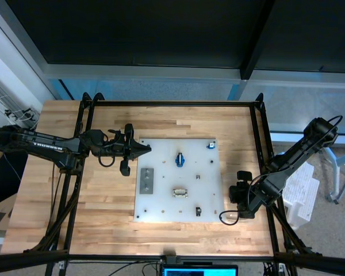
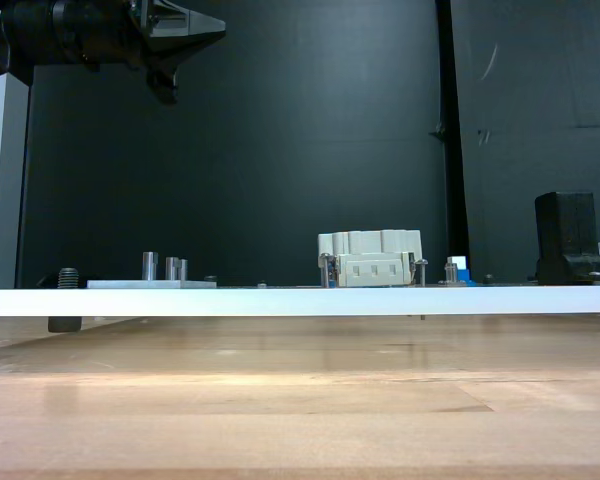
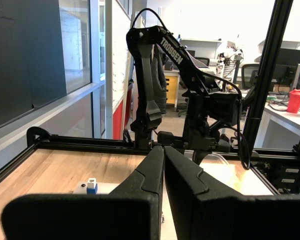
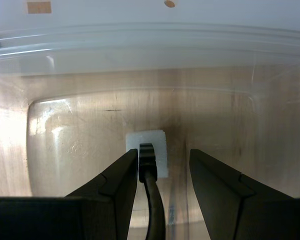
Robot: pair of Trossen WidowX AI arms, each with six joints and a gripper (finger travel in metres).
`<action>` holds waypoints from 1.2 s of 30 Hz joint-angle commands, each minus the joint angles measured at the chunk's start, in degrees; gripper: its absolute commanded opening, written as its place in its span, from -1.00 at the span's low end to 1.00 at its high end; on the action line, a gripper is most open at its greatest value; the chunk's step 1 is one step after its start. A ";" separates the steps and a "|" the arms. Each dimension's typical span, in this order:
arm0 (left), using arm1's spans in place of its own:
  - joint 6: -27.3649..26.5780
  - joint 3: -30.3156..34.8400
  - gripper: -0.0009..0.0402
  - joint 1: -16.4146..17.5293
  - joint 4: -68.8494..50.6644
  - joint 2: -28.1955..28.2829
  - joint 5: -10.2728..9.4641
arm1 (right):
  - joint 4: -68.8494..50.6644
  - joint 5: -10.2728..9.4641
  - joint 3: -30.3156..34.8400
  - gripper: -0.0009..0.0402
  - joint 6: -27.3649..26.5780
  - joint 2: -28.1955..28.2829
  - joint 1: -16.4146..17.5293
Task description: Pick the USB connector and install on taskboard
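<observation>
Wooden table [image 1: 103,230]: you are poising the open-jawed right gripper [image 4: 162,151] over the USB connector [image 4: 158,156], a centred pinch due next, the shut-jawed left gripper [image 1: 146,149] idling by the taskboard [image 1: 207,184].

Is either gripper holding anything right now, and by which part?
Nothing is held. The right gripper hangs open over the USB connector in the clear tray; the left gripper is shut on nothing above the taskboard's left edge.
</observation>
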 commanded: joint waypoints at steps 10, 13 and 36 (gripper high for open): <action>0.02 0.00 -0.96 0.00 0.00 0.00 0.00 | 0.20 -0.42 0.04 -0.55 0.17 0.00 0.02; 0.02 0.00 -0.96 0.00 0.02 0.00 0.02 | 0.28 -0.52 0.04 -0.63 0.17 0.00 0.02; 0.02 0.00 -0.96 0.00 0.00 0.00 0.02 | 1.62 -2.93 0.04 -0.96 0.17 -0.66 0.33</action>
